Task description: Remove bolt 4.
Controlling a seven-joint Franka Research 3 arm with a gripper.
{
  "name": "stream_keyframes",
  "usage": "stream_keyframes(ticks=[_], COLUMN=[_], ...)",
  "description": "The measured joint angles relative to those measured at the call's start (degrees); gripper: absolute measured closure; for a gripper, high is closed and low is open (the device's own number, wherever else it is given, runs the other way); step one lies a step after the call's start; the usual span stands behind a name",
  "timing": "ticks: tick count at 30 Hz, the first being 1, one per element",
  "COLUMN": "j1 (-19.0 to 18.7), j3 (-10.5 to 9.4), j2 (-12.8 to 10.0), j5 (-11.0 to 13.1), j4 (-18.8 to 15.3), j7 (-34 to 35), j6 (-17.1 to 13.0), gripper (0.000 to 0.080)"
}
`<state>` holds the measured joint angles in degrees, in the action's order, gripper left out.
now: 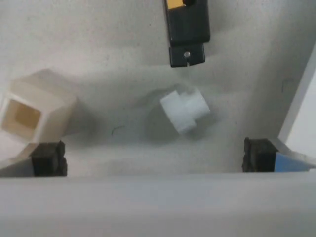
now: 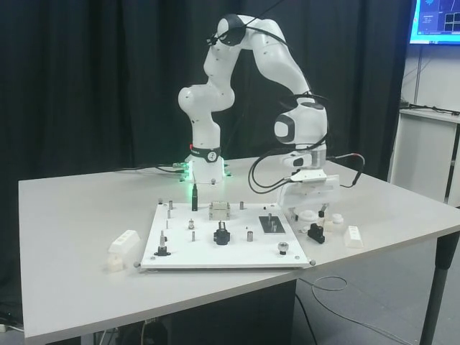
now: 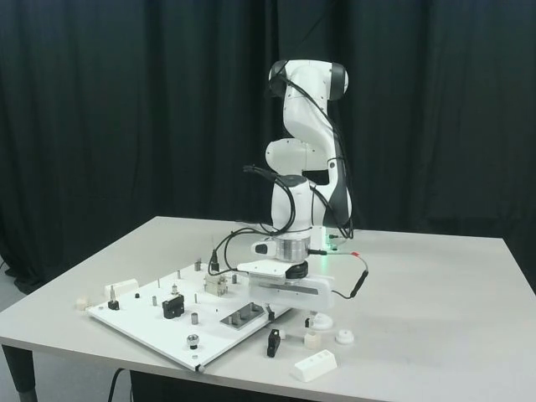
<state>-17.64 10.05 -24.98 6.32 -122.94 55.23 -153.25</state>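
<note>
The hand (image 1: 153, 158) was spread wide and held nothing; its two black fingertips (image 1: 48, 159) stood well apart above the grey worktop (image 2: 65, 215). Between them, on the worktop, lay a white bolt (image 1: 184, 109) on its side, touching neither fingertip. Whether this was bolt 4 could not be told.

A hollow white block (image 1: 35, 109) lay near the bolt with its open end showing; nothing was visible inside. A black part (image 1: 186, 33) lay beyond the bolt.

The room views showed the hand (image 2: 310, 208) low beside the white assembly board (image 2: 215, 248), which carried several small upright fittings. Another white block (image 2: 123, 243) lay off the board's far side. The bolt's position was plain only in the wrist view.
</note>
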Motion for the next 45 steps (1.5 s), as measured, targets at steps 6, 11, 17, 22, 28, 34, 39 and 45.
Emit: stream_keyframes(ticks=[6,11,17,22,28,34,39,45], j1=[0.0,-0.1,-0.1,-0.1,-0.1,-0.1,-0.1,-0.1], j3=[0.00,0.02,0.05,0.08,0.19,0.47,0.79,1.31], j2=[1.3,2.1,2.8,3.2,3.4,3.5,3.6,3.7], j5=[-0.1,-0.1,-0.1,-0.1,-0.1,-0.1,-0.2,-0.7], j4=[0.0,0.0,0.0,0.0,0.0,0.0,0.0,0.1], j7=[0.1,0.1,0.3,0.7,1.0,1.3,1.3,1.3], j6=[1.5,2.7,3.5,4.0,4.1,4.1,4.1,4.0], gripper=[0.0008,0.0003,0.0003,0.0003,0.0003,0.0003,0.0003,0.0003])
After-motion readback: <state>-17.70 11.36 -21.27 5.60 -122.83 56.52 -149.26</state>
